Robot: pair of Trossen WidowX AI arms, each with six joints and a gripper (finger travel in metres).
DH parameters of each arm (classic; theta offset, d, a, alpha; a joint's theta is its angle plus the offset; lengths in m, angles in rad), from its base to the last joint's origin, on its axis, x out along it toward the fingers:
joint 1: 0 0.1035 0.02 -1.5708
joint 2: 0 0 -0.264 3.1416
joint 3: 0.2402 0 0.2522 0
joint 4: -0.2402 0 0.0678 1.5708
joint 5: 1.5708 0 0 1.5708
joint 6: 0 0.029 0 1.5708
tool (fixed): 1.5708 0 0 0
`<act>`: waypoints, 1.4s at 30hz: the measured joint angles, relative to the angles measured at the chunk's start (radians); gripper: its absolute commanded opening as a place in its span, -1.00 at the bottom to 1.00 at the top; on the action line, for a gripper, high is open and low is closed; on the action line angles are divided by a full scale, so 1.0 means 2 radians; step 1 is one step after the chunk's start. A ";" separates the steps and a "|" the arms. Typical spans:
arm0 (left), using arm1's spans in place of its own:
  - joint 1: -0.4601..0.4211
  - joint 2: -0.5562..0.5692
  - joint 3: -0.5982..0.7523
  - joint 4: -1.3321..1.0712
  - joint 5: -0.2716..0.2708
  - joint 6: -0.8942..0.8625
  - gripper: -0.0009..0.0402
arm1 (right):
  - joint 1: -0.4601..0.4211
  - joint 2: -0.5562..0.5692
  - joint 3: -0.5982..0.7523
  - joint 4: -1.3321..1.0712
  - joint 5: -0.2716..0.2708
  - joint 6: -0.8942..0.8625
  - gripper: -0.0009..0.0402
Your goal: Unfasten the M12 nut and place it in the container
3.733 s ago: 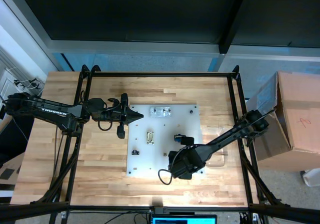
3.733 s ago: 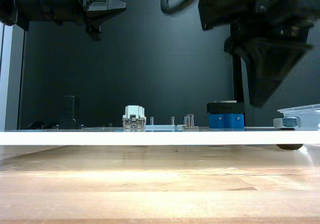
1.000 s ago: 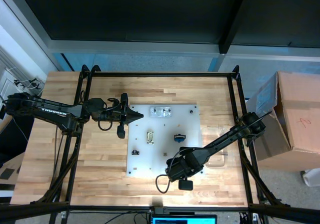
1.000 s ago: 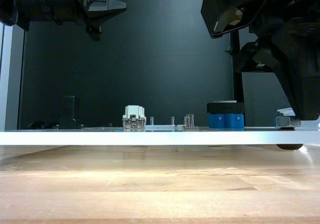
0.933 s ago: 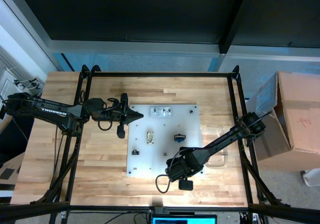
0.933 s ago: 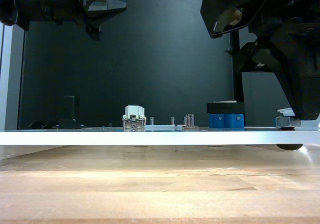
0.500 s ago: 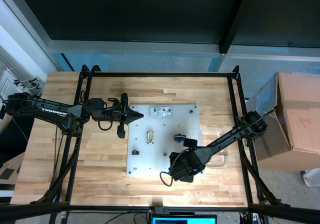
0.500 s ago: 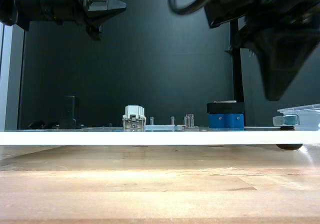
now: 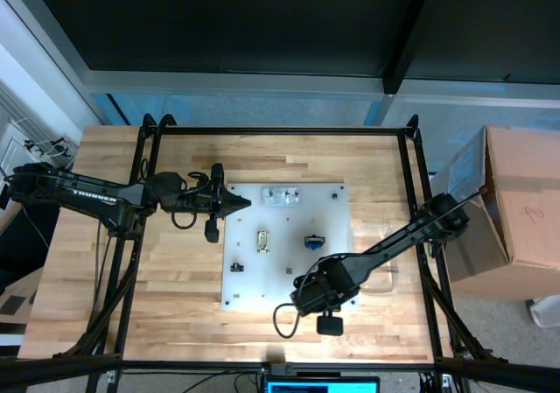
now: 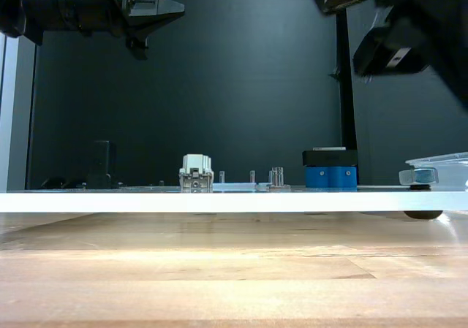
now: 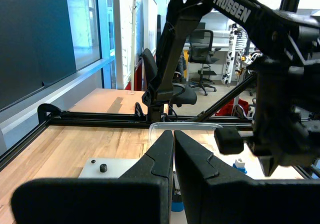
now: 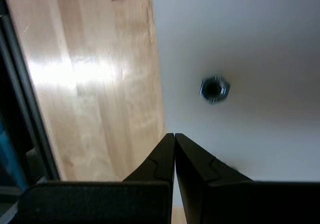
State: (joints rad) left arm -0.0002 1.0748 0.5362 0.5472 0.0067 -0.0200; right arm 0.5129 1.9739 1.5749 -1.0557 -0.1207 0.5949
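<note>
The small silver nut (image 10: 418, 175) sits on its stud at the near right edge of the white board (image 9: 262, 279), lying free of either gripper. In the right wrist view the nut (image 12: 214, 89) shows from above, with a dark centre, on the board. My right gripper (image 12: 174, 135) hangs well above it, shut with nothing between its fingers. In the high view the right arm (image 9: 325, 290) covers the stud. The clear container (image 9: 382, 275) stands just right of the board and shows no nut inside. My left gripper (image 9: 238, 203) hovers shut over the board's far left edge.
A white connector (image 10: 196, 174), a blue-and-black block (image 10: 330, 170) and a silver post (image 10: 277, 177) stand on the board. The black frame rails (image 9: 280, 131) ring the table. A cardboard box (image 9: 516, 209) stands off the table's right side.
My right gripper was down at the nut a second ago. It has since lifted clear and turned at the wrist. The nut has stayed on its stud. The left arm has not moved.
</note>
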 measured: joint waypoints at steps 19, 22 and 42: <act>0.000 0.000 0.000 0.000 0.000 0.000 -0.96 | -0.001 0.030 -0.002 -0.020 0.148 -0.009 -0.96; 0.000 0.000 0.000 0.000 0.000 0.000 -0.96 | -0.004 0.021 -0.002 -0.035 0.189 0.003 -0.96; 0.000 0.000 0.000 0.000 0.000 0.000 -0.96 | -0.003 0.012 -0.002 0.014 -0.016 -0.006 -0.96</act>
State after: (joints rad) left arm -0.0002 1.0748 0.5358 0.5472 0.0067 -0.0196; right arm 0.5060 1.9987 1.5711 -1.0286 -0.1528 0.5819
